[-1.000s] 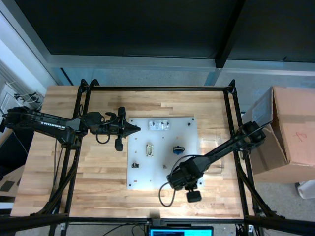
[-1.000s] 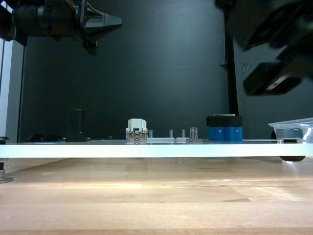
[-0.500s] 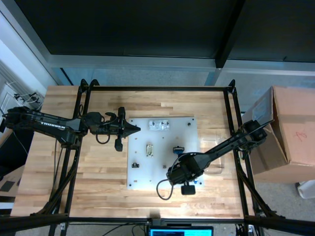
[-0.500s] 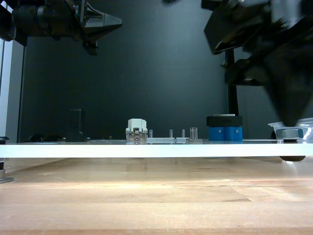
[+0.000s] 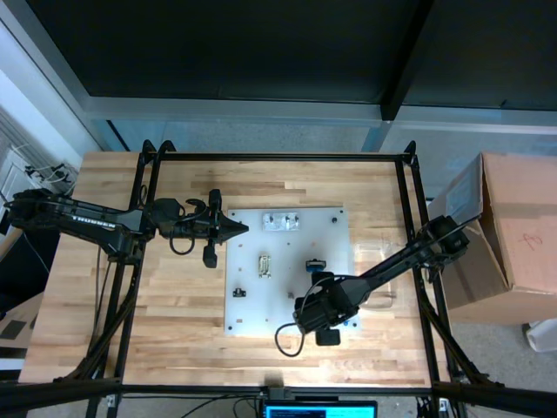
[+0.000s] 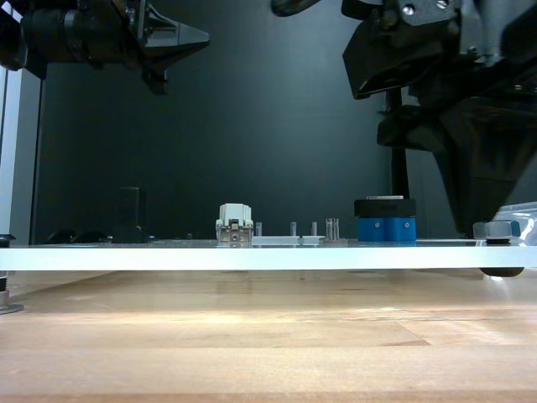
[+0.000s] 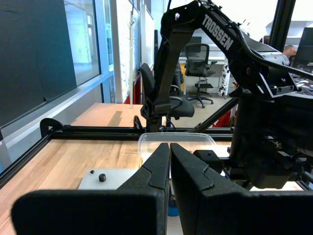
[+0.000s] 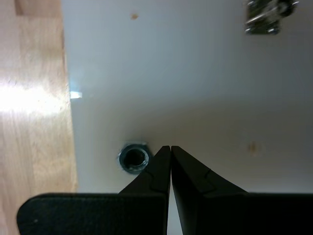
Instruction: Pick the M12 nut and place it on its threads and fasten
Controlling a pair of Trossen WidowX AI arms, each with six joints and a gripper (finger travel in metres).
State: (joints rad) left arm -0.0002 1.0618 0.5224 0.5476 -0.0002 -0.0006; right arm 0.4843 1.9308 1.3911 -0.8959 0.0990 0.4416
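Observation:
The small silver nut [image 8: 133, 157] sits low on the white board [image 8: 195, 88] near its wooden edge, dark stud in its centre, so it looks on its stud. In the low view the nut [image 6: 495, 228] stands free at the board's right with no ribs showing. My right gripper [image 8: 170, 148] is shut on nothing, its tips just beside the nut; it points down [image 6: 466, 228] immediately left of it. From above, the right gripper [image 5: 331, 312] covers the nut. My left gripper [image 5: 242, 228] hovers at the board's far left edge, high [image 6: 204, 35], shut and empty [image 7: 169, 146].
A blue and black part [image 6: 385, 222] and a white connector [image 6: 235, 227] stand mid-board. The clear tray [image 5: 383, 261] lies right of the board, behind the nut in the low view. A cardboard box [image 5: 505, 226] sits past the table's right edge.
My right gripper came from beyond the board's near edge in over the board and down, ending just left of the nut. The nut and the left arm have not moved.

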